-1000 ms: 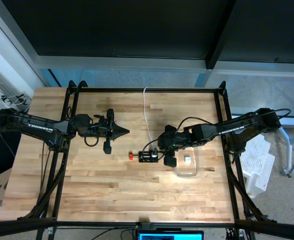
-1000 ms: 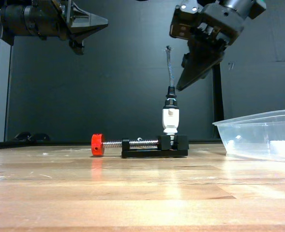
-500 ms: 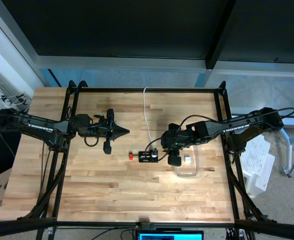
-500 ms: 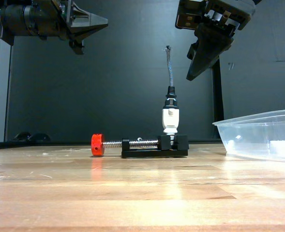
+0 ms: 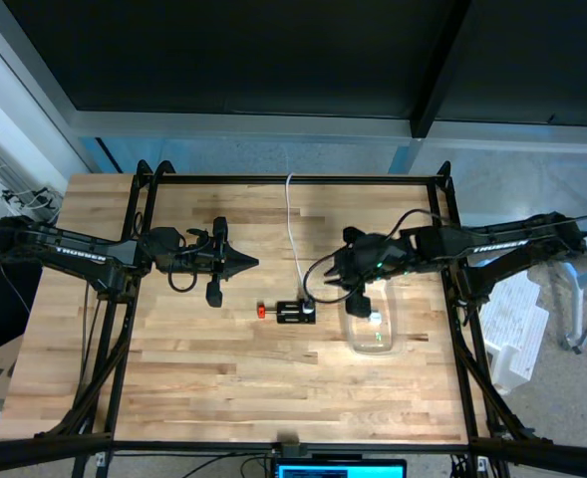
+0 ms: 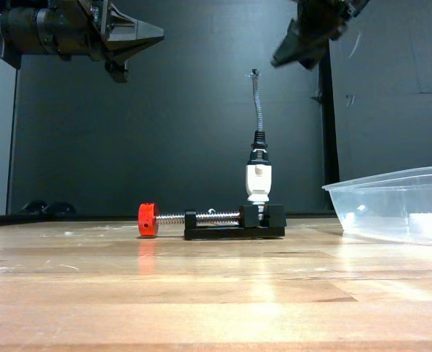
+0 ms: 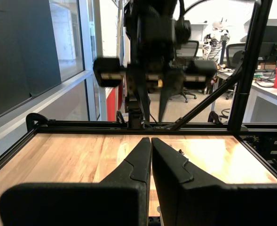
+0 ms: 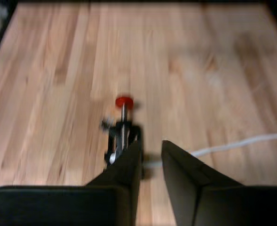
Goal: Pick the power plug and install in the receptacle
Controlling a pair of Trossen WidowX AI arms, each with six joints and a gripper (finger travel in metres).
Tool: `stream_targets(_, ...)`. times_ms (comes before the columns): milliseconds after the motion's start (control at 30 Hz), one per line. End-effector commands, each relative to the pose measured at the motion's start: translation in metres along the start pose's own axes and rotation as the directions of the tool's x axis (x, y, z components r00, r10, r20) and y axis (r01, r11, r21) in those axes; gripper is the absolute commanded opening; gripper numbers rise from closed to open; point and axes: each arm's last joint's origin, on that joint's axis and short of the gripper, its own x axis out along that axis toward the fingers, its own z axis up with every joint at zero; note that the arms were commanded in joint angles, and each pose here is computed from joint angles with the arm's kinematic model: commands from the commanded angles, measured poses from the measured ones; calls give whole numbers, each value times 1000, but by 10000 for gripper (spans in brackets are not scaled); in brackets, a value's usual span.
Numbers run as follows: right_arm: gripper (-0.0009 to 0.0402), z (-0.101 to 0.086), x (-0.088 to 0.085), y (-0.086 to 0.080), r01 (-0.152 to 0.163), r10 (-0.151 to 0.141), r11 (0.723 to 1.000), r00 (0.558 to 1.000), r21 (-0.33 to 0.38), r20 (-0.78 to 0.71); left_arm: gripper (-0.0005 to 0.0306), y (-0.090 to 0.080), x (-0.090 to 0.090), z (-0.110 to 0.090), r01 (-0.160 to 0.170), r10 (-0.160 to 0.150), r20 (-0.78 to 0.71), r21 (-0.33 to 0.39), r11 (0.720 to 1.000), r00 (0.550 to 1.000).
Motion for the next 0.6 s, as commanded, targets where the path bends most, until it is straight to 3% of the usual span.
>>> stream_targets(33, 9, 0, -6, -8, 13, -14, 1000, 996, 13, 91, 0, 0, 0, 0, 0, 0, 0, 0, 1000, 1000)
stream_targets(233, 2, -2, -12, -15, 20, -19, 1000, 963, 0, 269, 0, 0, 0, 0, 0, 0, 0, 0, 1000, 1000)
stream_targets(400, -1, -9, -13, -18, -27, 24, 1000, 914, 2, 406, 0, 0, 0, 0, 0, 0, 0, 0, 1000, 1000)
stream_targets(600, 0, -25, -14, -24, -25, 8, 999, 846, 24, 532, 0, 0, 0, 0, 0, 0, 0, 0, 1000, 1000)
